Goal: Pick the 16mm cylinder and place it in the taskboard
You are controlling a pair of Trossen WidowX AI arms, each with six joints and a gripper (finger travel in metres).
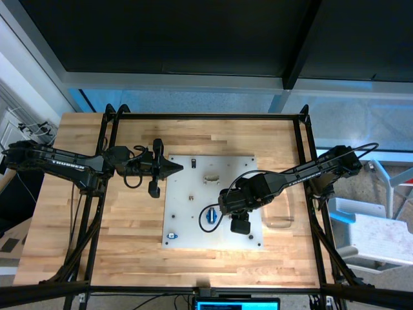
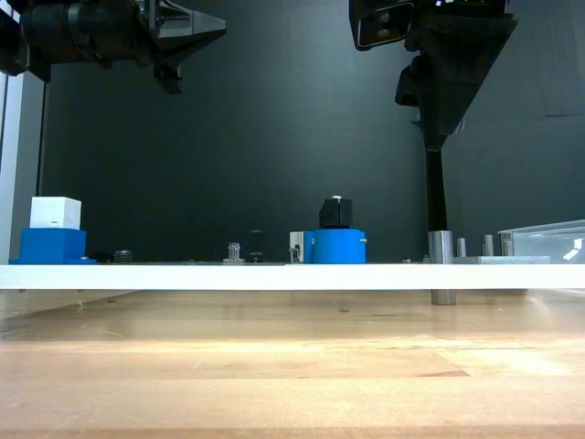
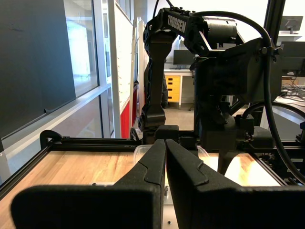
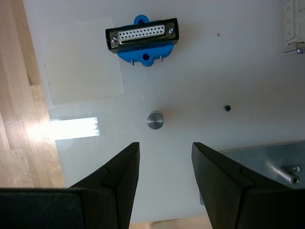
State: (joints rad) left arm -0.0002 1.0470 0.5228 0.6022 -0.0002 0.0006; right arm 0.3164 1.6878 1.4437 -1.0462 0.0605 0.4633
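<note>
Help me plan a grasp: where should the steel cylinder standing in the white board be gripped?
Grip the cylinder by its round sides, from straight above: it stands upright in the taskboard. Right gripper hangs open above it; left gripper, shut, hangs off the board's left edge.

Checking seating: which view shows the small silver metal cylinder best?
Right wrist view: the small silver metal cylinder is seen end-on against the white taskboard, ahead of the open right gripper. Low view shows its side; high view hides it under that arm; left wrist view misses it. Shut left gripper hangs over the board's left edge.
</note>
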